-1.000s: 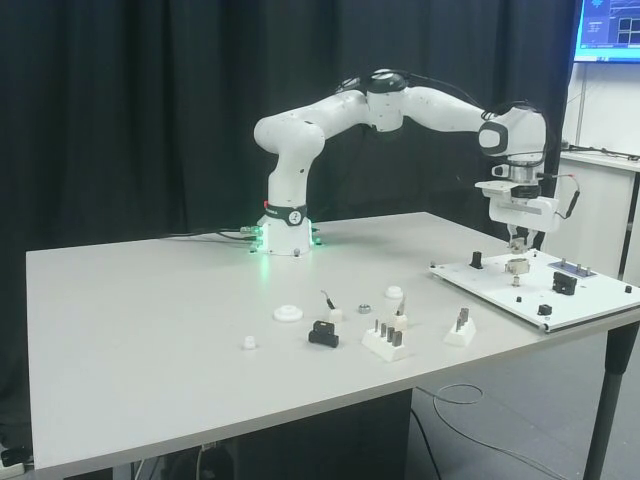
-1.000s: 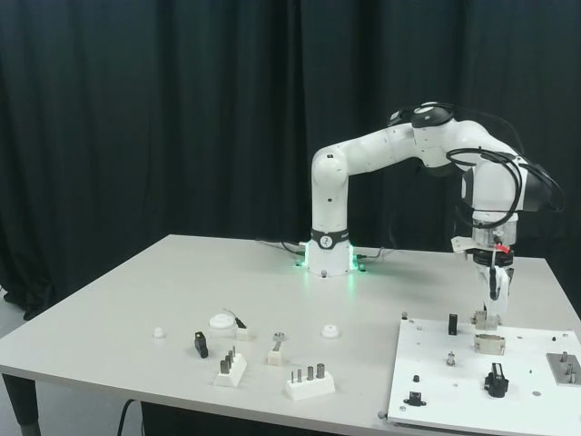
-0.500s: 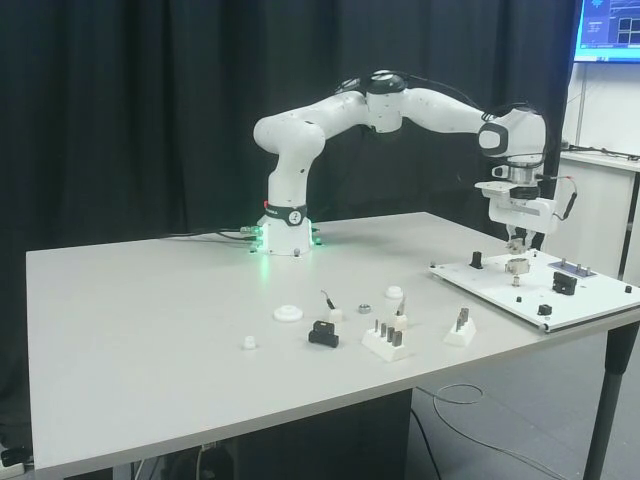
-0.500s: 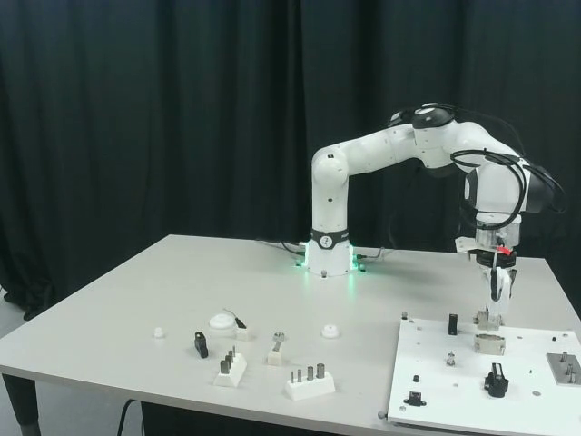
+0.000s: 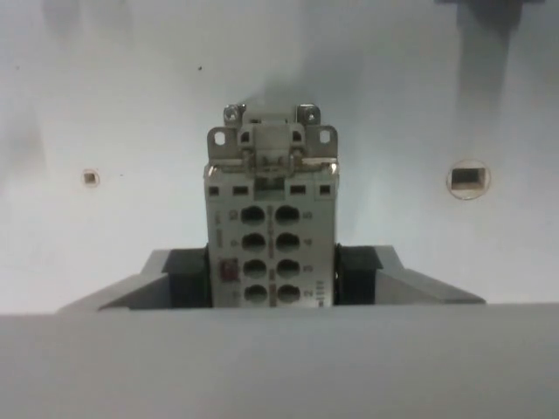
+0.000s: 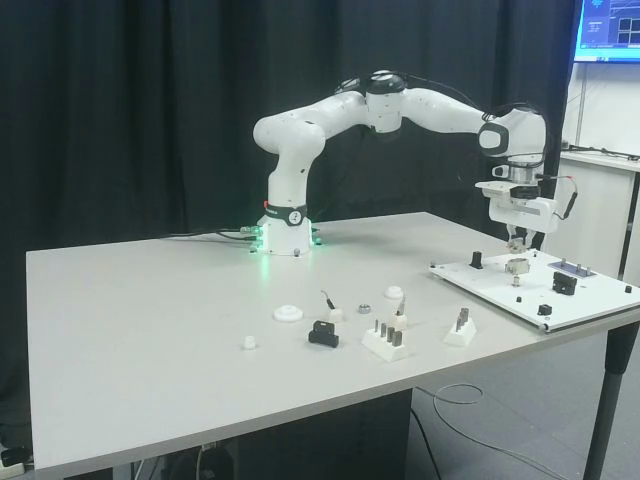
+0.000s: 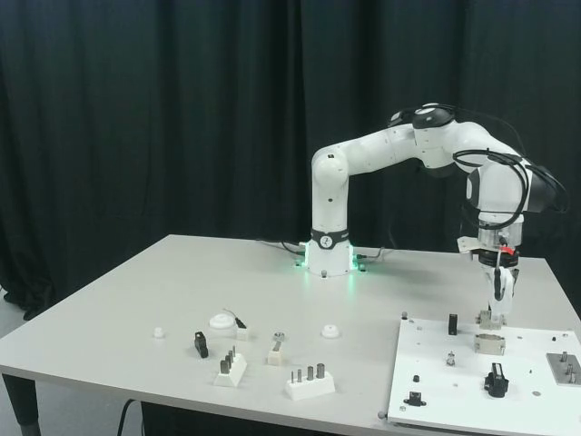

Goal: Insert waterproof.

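— Over at the far end of the table, on the white board, the arm has its claw hanging just above that little grey plug. See it?

— I do. Is the claw holding anything?

— Can't tell from here. The wrist view looks straight down on the plug, a white block with two rows of round holes and a latch at one end, and it sits between two dark shapes at the near edge, but whether those grip it or only flank it, I couldn't say.

— So which step is this, do you reckon?

— I'd judge the plug is either seated in its mount on the board or right at it, so we're at the insertion itself or just beyond.

— And next?

— If it isn't home, a straight push down, kept square. If it is, let go and lift clear without dragging it sideways. The loose bits nearer the middle of the table lie well apart from all this.
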Controlling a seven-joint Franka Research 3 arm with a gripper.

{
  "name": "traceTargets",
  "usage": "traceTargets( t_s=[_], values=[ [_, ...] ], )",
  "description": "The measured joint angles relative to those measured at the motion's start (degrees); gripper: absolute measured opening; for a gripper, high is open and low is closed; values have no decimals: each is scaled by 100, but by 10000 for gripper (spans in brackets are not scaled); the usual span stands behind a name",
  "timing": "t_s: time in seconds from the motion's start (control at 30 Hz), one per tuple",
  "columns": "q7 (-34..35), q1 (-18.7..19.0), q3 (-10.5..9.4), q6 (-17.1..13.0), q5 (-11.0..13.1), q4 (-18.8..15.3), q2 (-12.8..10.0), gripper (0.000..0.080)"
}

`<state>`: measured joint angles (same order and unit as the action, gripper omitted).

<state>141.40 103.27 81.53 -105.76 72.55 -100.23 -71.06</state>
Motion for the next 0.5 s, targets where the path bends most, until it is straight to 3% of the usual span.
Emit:
traceTargets(
  t_s=[0.5],
  values=[
    [0,0,0,0,0,38,-72,305]
  ],
)
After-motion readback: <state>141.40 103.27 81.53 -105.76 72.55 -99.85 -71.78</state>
